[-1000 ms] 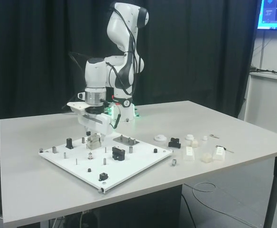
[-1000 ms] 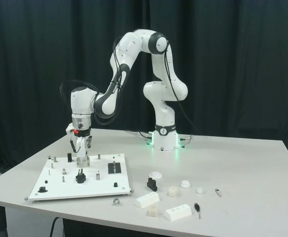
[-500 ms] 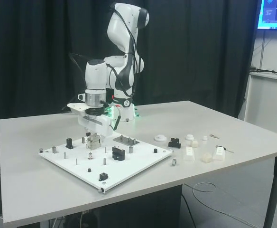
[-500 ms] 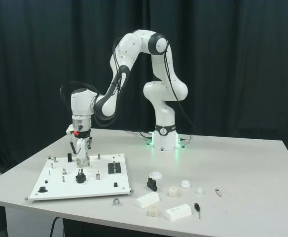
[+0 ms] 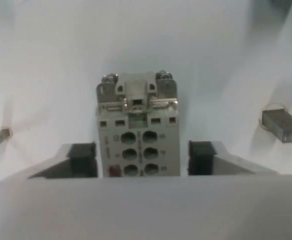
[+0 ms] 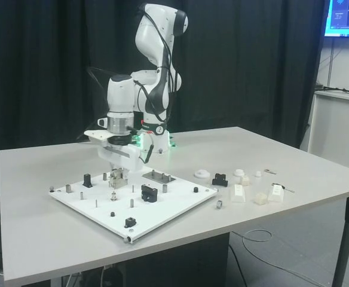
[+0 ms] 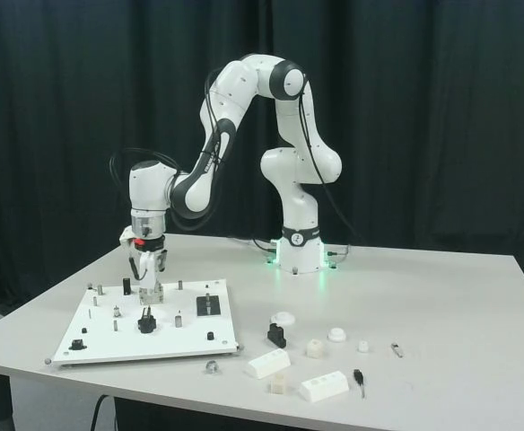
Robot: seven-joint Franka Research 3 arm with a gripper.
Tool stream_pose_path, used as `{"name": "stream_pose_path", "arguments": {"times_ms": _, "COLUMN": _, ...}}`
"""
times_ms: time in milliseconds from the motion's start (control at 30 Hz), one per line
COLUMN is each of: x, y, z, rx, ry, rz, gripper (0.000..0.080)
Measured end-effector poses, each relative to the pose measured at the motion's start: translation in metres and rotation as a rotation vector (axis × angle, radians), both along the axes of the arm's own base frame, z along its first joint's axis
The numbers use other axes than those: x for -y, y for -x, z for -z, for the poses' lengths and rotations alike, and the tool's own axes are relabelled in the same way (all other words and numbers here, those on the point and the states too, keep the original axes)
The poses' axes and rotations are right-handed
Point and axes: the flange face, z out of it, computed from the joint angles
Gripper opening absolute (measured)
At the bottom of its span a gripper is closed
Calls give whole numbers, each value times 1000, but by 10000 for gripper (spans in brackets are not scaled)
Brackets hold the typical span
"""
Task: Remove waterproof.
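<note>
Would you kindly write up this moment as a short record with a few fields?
arm: white Franka, bent down over the white board
claw: open, one finger on each side of the connector, not touching it
connector: grey block with six round sockets, standing upright on the board
board: flat on the grey table, with small black and grey fixtures
loose parts: white blocks and small pieces on the table beside the board

Item: waterproof connector, which you see as a grey rectangular block | Face: six round sockets in two columns, metal latch bracket and two screws at one end | Pose: upright on the white board | Location: board's 10 o'clock region in the first room view
</note>
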Motion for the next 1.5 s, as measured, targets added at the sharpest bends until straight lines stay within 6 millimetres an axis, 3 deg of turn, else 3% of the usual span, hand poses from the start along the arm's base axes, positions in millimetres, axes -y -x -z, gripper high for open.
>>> {"name": "stream_pose_path", "arguments": {"times_ms": 33, "x": 0, "y": 0, "z": 0, "rx": 1, "ry": 1, "rz": -14, "gripper": 508}}
{"name": "stream_pose_path", "arguments": {"times_ms": 67, "x": 0, "y": -1, "z": 0, "rx": 1, "ry": 1, "rz": -26, "gripper": 344}}
{"name": "stream_pose_path", "arguments": {"times_ms": 233, "x": 0, "y": 0, "z": 0, "rx": 2, "ry": 0, "rz": -35, "gripper": 344}}
{"name": "stream_pose_path", "arguments": {"times_ms": 267, "x": 0, "y": 0, "z": 0, "rx": 2, "ry": 0, "rz": -37, "gripper": 314}}
{"name": "stream_pose_path", "arguments": {"times_ms": 1500, "x": 1, "y": 1, "z": -2, "rx": 9, "ry": -4, "rz": -30, "gripper": 314}}
